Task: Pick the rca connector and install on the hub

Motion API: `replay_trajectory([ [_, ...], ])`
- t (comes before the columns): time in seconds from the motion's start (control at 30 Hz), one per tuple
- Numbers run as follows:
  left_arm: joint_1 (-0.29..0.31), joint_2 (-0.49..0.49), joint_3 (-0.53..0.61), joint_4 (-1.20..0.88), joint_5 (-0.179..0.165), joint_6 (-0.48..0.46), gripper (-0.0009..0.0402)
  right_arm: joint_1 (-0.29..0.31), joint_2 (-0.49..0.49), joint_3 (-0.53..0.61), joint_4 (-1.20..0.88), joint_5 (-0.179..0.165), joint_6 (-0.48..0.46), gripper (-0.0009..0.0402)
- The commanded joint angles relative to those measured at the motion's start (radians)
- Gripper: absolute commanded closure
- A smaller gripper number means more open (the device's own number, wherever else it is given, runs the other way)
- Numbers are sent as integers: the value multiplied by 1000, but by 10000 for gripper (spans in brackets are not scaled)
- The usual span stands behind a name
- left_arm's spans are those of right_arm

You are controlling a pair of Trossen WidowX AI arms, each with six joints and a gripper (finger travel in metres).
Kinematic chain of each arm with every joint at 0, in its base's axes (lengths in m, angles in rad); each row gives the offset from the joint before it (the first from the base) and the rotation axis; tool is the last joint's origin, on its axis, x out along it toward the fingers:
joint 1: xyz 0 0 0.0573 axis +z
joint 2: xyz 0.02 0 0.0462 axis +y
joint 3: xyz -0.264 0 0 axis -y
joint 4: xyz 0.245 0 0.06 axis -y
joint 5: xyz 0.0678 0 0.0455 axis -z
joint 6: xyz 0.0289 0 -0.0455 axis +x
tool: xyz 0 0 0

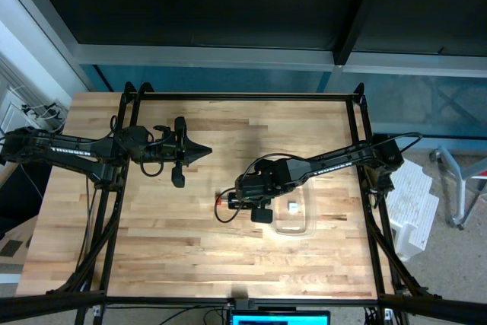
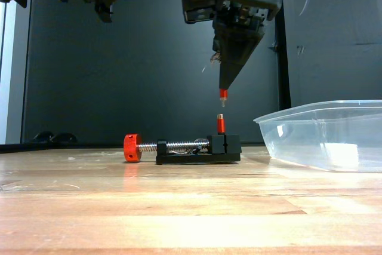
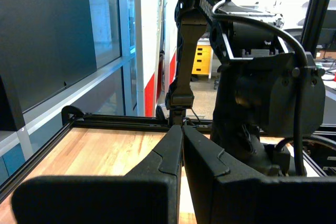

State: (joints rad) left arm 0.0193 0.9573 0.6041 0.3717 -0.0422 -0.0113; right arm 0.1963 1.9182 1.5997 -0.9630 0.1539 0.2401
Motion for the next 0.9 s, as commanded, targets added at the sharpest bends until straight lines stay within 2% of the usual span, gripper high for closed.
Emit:
replay_trajectory([
  [0.03, 0, 0, 0, 0, 0, 0, 392, -1, 8, 5, 3, 0, -4, 387],
  [0.9, 0, 0, 0, 0, 0, 0, 392, -2, 8, -21, 35, 0, -3, 387],
])
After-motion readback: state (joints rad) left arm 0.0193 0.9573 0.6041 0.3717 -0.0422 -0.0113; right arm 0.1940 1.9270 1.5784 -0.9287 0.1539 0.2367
